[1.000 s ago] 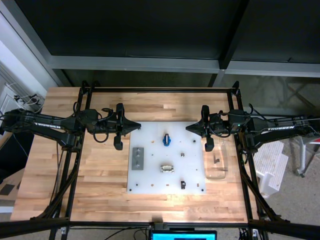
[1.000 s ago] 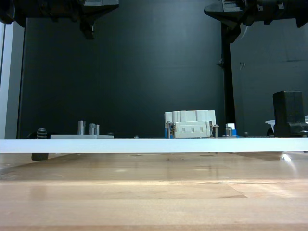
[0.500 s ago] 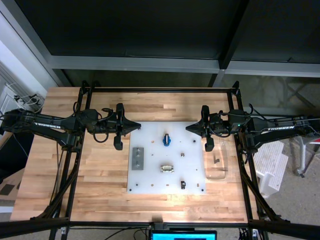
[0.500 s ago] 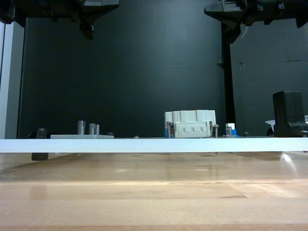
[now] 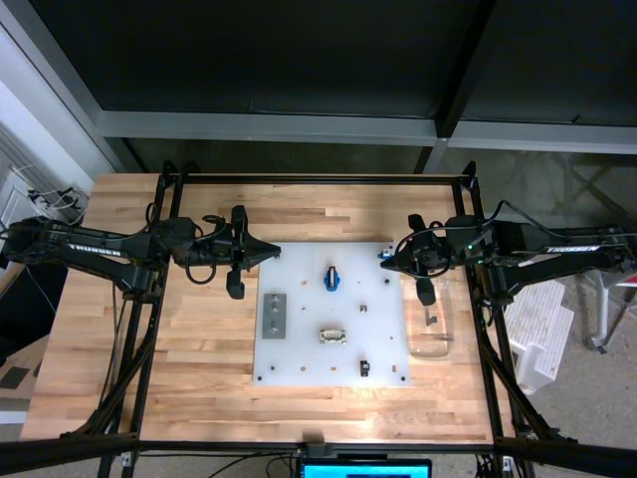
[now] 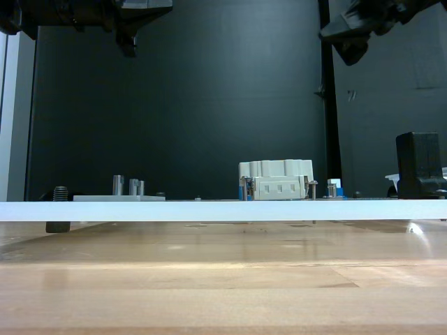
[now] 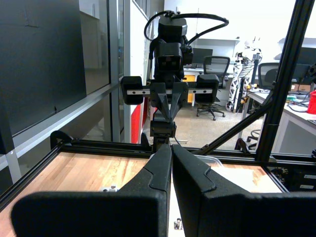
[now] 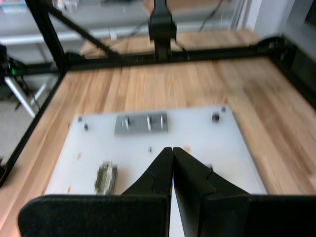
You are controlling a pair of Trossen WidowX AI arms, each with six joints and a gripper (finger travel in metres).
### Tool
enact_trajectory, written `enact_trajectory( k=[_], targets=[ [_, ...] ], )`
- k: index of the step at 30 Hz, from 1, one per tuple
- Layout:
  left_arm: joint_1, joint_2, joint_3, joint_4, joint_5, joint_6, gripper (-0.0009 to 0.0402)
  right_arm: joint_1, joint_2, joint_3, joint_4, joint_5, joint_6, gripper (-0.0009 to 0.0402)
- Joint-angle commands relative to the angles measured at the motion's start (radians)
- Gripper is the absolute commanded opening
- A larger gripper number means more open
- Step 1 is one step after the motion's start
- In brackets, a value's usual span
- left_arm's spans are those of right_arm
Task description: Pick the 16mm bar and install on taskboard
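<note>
**Q:** Where's the 16mm bar (image 5: 430,319)?

**Me:** I take it to be the small dark piece lying free in the clear tray (image 5: 428,356), just right of the taskboard (image 5: 299,358). I can't tell its long axis.

**Q:** Fingers?

**Me:** My right gripper (image 5: 386,261) hangs high over the board's far right edge, fingers pressed together, empty. The bar lies behind those tips, outward and toward the near edge. My left gripper (image 5: 271,252) is at the far left corner, also closed, well apart from it. The right arm is nearer.

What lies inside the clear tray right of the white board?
One small dark part lies in the tray; its far end is hidden under the right arm. Right claw and left claw, both shut, hover above the board's far corners.
</note>
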Motion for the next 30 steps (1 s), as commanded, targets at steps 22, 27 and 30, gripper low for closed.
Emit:
enact_trajectory(
  k=[22,27,30],
  targets=[
    [0.0,0.0,0.0,0.0,0.0,0.0,0.0,0.195,0.074,0.116,-0.66,0.039,0.156,0.0],
    [0.0,0.0,0.0,0.0,0.0,0.0,0.0,0.243,0.089,0.116,-0.755,0.057,0.207,0.0],
    [0.0,0.0,0.0,0.0,0.0,0.0,0.0,0.277,0.1,0.116,-0.794,0.065,0.245,0.0]
  ],
)
